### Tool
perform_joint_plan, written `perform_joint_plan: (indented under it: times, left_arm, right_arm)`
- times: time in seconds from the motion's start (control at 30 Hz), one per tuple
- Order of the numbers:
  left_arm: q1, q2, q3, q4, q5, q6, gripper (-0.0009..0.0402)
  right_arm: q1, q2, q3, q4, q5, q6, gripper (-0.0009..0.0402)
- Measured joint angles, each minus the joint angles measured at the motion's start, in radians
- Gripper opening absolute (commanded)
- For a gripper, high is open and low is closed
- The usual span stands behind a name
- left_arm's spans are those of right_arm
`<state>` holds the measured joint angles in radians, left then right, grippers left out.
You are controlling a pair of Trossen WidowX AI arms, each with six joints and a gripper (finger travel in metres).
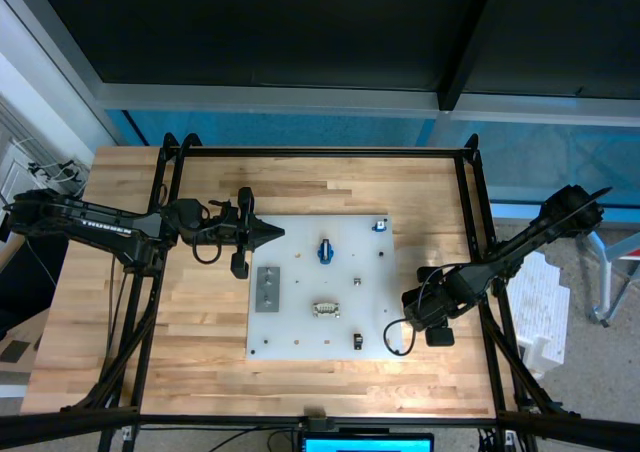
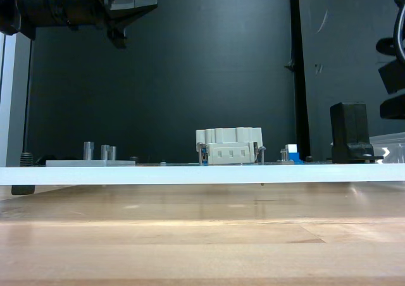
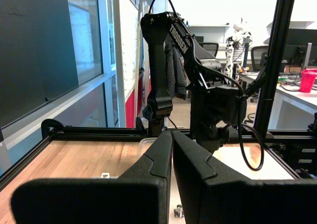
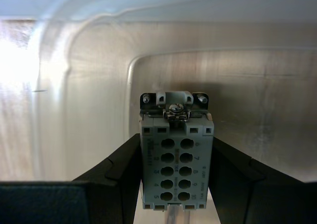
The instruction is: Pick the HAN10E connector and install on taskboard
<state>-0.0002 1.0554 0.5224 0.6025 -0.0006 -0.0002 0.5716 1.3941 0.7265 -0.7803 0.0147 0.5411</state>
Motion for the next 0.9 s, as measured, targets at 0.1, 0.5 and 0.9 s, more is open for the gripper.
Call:
perform_joint_plan:
  times: [0.1, 0.5, 0.9]
  left_arm:
    - [0.000, 0.000, 0.000, 0.000, 0.000, 0.000, 0.0001]
    - [0.000, 0.000, 0.000, 0.000, 0.000, 0.000, 0.0001]
    - [0.000, 0.000, 0.000, 0.000, 0.000, 0.000, 0.0001]
  right_arm:
    - [0.000, -0.020, 0.027, -0.056, 0.000, 0.000, 0.0009]
    - [0.000, -0.097, 0.173, -0.270, 0.000, 0.000, 0.0009]
    - [-0.001, -0.109, 0.220, -0.321, 0.001, 0.000, 0.0009]
